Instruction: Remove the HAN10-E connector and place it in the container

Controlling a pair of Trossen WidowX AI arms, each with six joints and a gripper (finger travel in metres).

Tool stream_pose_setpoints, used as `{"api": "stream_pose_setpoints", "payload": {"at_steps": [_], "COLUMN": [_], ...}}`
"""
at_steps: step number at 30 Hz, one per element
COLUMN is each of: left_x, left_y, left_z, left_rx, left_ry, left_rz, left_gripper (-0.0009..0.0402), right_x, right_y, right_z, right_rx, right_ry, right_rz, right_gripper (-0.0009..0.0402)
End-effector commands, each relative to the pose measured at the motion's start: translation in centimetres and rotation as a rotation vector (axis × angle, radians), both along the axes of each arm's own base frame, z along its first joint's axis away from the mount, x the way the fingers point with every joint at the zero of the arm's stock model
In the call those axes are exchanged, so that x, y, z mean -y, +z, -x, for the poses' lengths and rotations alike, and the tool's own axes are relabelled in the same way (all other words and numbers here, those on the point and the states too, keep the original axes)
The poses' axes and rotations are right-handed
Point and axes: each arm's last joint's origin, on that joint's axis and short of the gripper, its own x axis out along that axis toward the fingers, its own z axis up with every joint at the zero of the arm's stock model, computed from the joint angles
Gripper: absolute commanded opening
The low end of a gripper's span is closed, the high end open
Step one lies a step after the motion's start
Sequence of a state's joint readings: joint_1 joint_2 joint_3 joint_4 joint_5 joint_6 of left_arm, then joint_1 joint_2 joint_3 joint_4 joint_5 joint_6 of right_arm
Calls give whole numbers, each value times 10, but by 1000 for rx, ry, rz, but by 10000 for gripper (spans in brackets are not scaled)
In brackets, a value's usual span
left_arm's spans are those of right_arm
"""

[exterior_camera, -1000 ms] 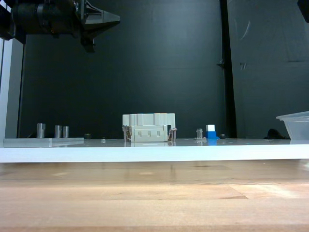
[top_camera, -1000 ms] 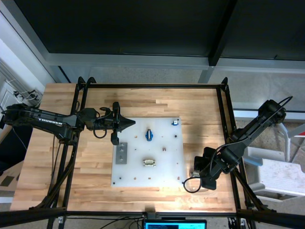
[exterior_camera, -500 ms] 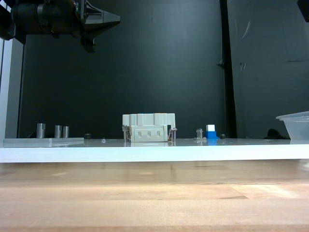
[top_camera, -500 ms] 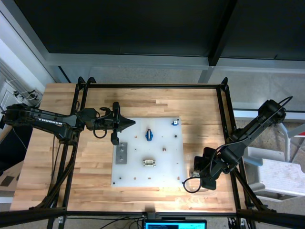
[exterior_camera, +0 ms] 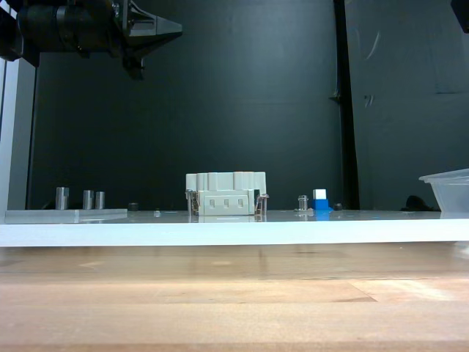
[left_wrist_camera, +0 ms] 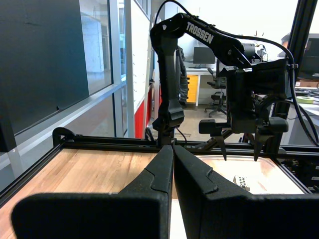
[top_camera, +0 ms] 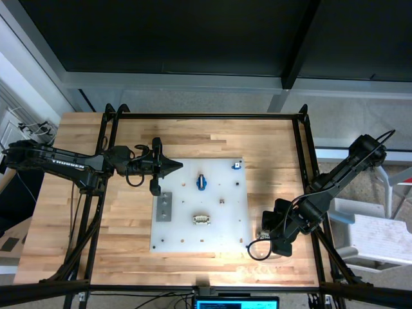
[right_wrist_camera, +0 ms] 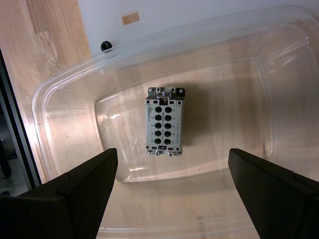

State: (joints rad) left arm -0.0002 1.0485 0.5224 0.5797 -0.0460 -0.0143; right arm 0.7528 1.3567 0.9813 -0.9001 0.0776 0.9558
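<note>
- R hand (right_wrist_camera: 172, 152) hangs over the container (right_wrist_camera: 60, 84), pointing straight down into it. Its 2 fingers (right_wrist_camera: 84, 189) are spread wide, 1 to each side, w/ nothing held.
- HAN10-E connector (right_wrist_camera: 164, 122) lies flat on the container floor, about mid-tub, hole face up. It shows 2 rows of 5 holes, w/ metal bits at both short ends. It sits between the 2 fingers but apart from both.
- Container is a clear tub on the counter (top_camera: 129, 257), just off the right edge of the white board (top_camera: 219, 193), toward the near-right corner.
- L hand (top_camera: 177, 166) hovers over the board's far-left corner, held level w/ tips aimed toward the right side. Its fingers are pressed together w/ no gap and nothing between them.
- In the low view the L hand is high up, well clear of everything on the board.
- A 2nd pale connector-like block (top_camera: 202, 220) stands upright on the board, near-centre.
- A grey block w/ round holes (top_camera: 165, 207) lies at the board's left edge.
- A blue clip (top_camera: 201, 182) sits farther back on the board.
- A small blue-and-white part (top_camera: 237, 165) is near the far-right corner.
- L wrist view looks across at the R arm opposite, its hand pointing down, w/ the connector's holed face showing just below the fingertips.
</note>
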Motion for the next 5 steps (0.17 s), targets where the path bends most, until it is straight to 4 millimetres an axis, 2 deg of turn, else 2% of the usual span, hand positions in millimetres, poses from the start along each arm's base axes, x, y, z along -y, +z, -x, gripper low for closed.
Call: {"api": "stream_pose_setpoints", "payload": {"at_steps": [1,5], "left_x": [0,0], "left_y": [0,0], "left_z": [0,0], "left_rx": [0,0], "left_ry": [0,0], "left_rz": [0,0], "left_gripper": [0,0], "right_x": [0,0], "right_y": [0,0], "right_z": [0,0], "right_rx": [1,1], "right_ry": [-1,0], "right_rz": [0,0], "right_gripper": [314,314]}}
